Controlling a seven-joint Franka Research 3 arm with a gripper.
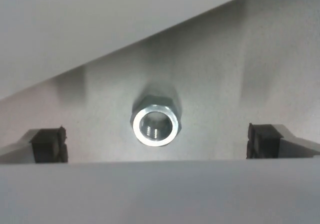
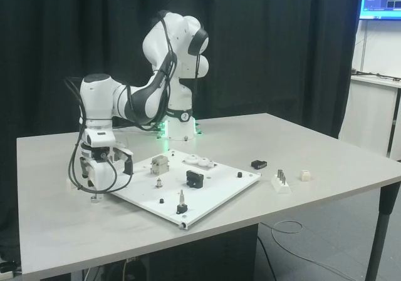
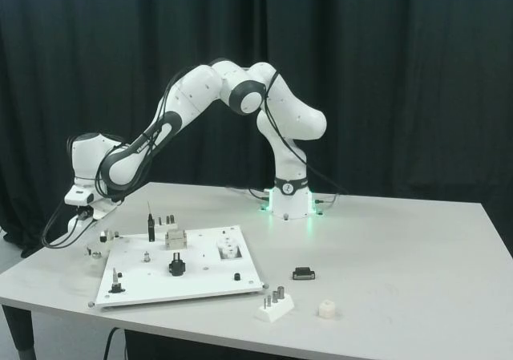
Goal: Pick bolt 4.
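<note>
Bolt 4 [image 1: 154, 125] stands upright on the grey table [image 1: 215, 74], centred between my spread fingers [image 1: 49, 144]. If I descend off-centre, one fingertip may tip it over.

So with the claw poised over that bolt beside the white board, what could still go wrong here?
1. In the wrist view the bolt stands upright on the grey table, nearer one fingertip than the other, so the closing claw might tip or push it.
2. The white board lies close beside the claw; one finger could catch its edge on the way down.
</note>
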